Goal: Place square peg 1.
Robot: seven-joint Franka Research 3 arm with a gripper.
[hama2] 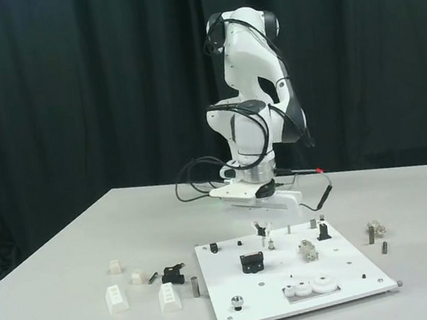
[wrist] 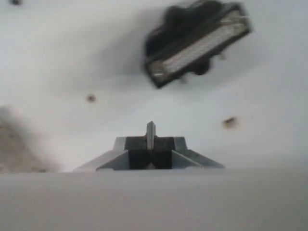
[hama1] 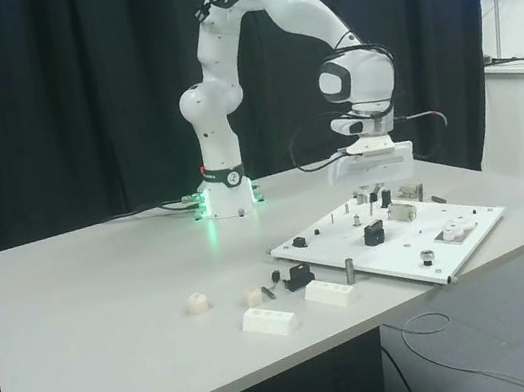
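The peg (hama2: pixel 270 243) shows in the second room view as a small pale piece at the gripper's (hama2: pixel 263 227) tips, just above the white board (hama2: pixel 298 307). In the wrist view a thin grey sliver (wrist: pixel 151 135) stands between the fingers (wrist: pixel 126 153), which look closed on it; I take that sliver to be the peg, clamped and upright. It hangs over the board's back half, near the arm's base side, and I cannot tell whether its lower end already touches the surface.

The step in hand looks like the final approach to the square hole. I cannot make out the hole itself in any view, so its place under the peg is a guess. To do this well, the peg's flat faces should be squared to the hole's sides before descending, since a square section will not forgive a twist. Lowering should be slow and straight, with the peg kept vertical; if it catches on an edge, a small sideways search beats pushing harder. The fingers should part only once the peg is seated.

The black connector (wrist: pixel 197 42) sits on the board ahead of the gripper in the wrist view, apart from the fingers. A black block (hama2: pixel 252 262) and a small metal fitting (hama2: pixel 308 249) lie near on the board and need a clear margin. Loose white blocks (hama2: pixel 169 297) rest on the tabletop (hama2: pixel 83 250), well apart.
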